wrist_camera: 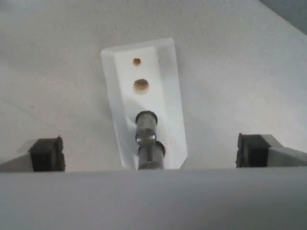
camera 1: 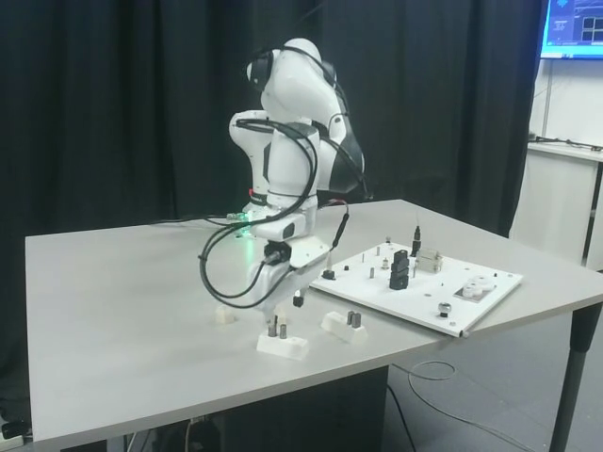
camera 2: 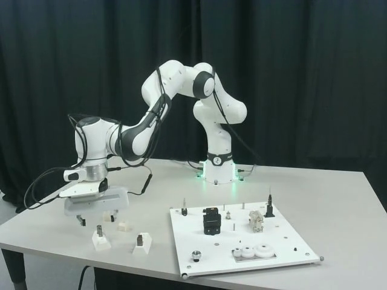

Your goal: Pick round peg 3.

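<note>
Grey metal round peg is straddled below the released end effector; off-centre descent risks toppling its white holder block.

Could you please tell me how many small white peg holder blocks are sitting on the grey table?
3: one under the gripper at, one nearer the board at, one behind at.

Even overhead room light, tabletop brightly lit, soft shadows cast beneath the arm, black curtain left dark, wrist foreground blurred.
</note>
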